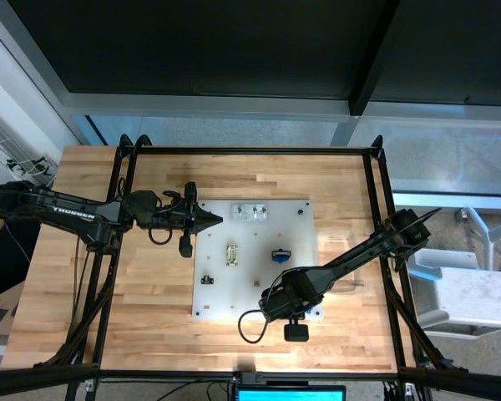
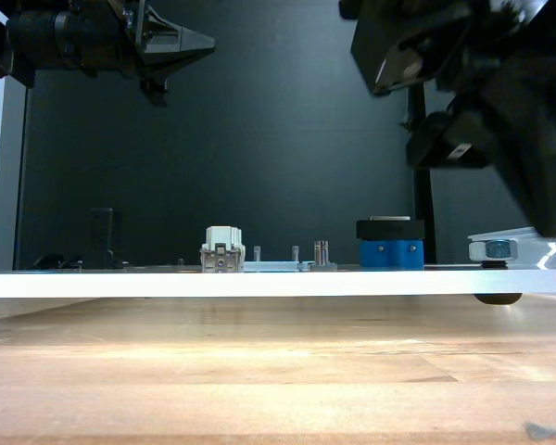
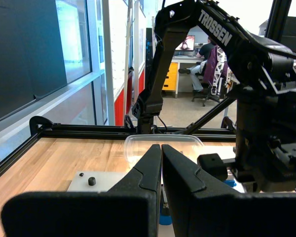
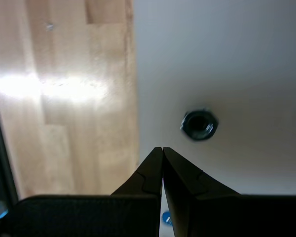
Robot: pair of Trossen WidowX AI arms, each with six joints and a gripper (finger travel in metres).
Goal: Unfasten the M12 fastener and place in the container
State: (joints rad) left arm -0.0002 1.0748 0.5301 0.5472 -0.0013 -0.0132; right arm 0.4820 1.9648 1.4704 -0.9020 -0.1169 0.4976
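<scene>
M12 nut [image 4: 199, 124]: on its stud near the near right edge of the white board [image 1: 234, 292]; in the low view it is a silver hexagon over a dark base; it is on the board, outside the bin
Room around the nut: bare board on every side, with the board's edge and the wood of the bench [image 1: 150, 317] close by on one side
Container [image 3: 177, 140]: clear bin on the bench just off the board's right edge, behind the nut in the low view; the right arm crosses over part of it
Right gripper [image 4: 162, 148]: over the board's near right corner, pointing down; jaws pressed together with nothing between them; tips near the nut but apart from it
Left gripper [image 3: 161, 146]: high above the board's left edge, level, pointing towards the right arm; jaws together, holding nothing
Mid-board: a blue block [image 2: 389, 252] and a grey connector [image 2: 222, 250] stand well apart from the nut
Near edge of the bench: open wood in front of the board
</scene>
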